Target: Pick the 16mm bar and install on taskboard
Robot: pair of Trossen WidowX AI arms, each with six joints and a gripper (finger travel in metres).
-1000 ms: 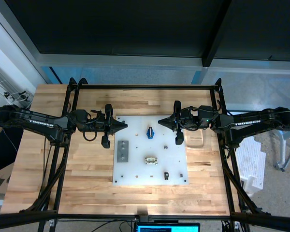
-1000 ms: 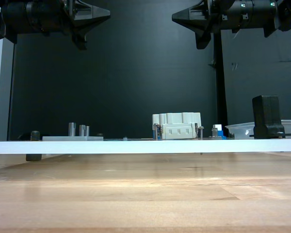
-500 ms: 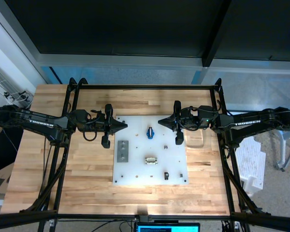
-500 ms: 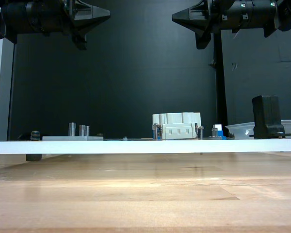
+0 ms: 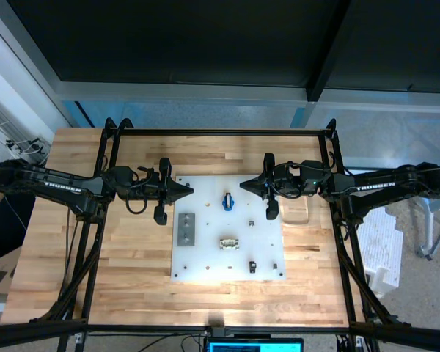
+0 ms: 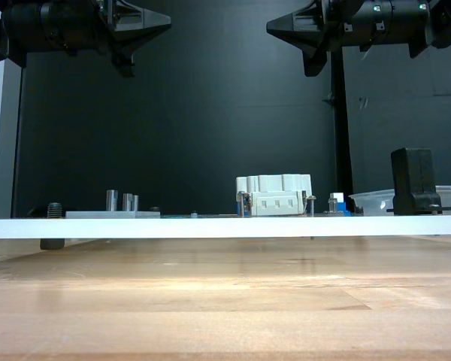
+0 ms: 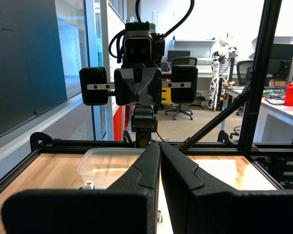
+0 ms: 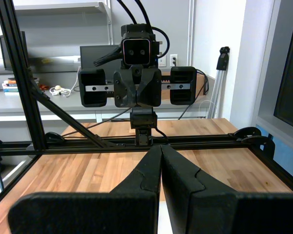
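The taskboard (image 5: 205, 258) is a white square panel lying in the middle of the wooden table, and from table height it is a white edge (image 6: 210, 228). On it are a grey two-hole block (image 5: 185, 228), a blue connector (image 5: 228, 200), a beige connector (image 5: 229, 243) and a black fitting (image 5: 254, 265). My left gripper (image 5: 189, 189) hangs high over the board's far left corner, shut and empty. My right gripper (image 5: 243, 184) faces it from the far right, also shut and empty. I cannot make out the 16mm bar in any view.
A small clear plastic tray (image 5: 297, 213) sits just off the board's right edge, below the right arm. A black frame (image 5: 220, 133) rings the table. The low view shows the block's pegs (image 6: 111, 200) and a tall black fitting (image 6: 413, 180).
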